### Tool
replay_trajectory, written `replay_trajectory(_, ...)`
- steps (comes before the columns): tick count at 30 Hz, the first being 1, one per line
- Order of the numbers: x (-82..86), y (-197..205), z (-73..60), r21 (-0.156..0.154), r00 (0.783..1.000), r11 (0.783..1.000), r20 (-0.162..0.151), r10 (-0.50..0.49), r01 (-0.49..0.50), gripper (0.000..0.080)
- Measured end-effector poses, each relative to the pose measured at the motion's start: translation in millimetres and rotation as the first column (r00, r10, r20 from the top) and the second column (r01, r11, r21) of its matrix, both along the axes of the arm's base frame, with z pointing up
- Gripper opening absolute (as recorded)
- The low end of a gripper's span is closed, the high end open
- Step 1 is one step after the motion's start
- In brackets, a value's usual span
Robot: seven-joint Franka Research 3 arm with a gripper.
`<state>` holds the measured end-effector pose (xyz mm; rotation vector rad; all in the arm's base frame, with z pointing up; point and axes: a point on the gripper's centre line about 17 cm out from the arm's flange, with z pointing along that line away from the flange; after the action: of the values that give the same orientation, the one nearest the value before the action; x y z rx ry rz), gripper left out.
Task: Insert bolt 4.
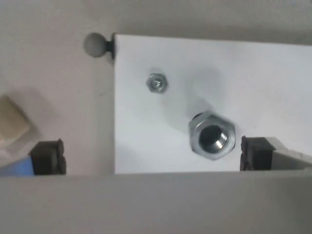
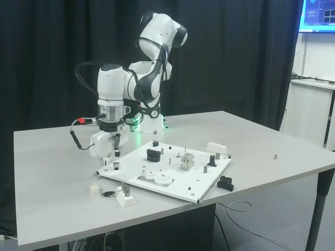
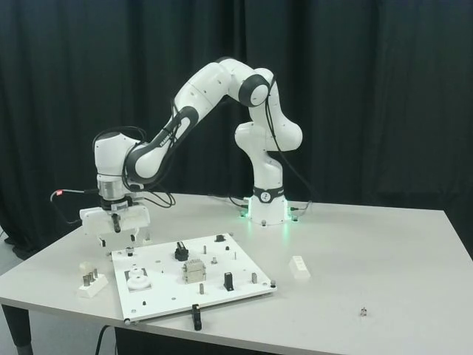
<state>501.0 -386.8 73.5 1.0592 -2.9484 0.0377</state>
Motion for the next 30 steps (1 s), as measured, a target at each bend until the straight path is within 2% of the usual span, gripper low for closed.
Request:
replay_trajectory(7, 5.9, -3, 18.3, 0.013, 0.997, 0.997, -0.001, 0.076, -0.076, 0.0800)
replay_trajectory(14, 12.0, 0, 33.7, 0.029, 0.983, 0.982, -0.008, 0.185, -0.185, 0.0800)
replay_trajectory(22, 8.8, -2, 44.9, 0.026, 0.960, 0.961, -0.055, 0.276, -0.275, 0.0800)
replay_trajectory(30, 0.3, -7, 49.3, 0.020, 0.940, 0.945, -0.097, 0.326, -0.325, 0.0800)
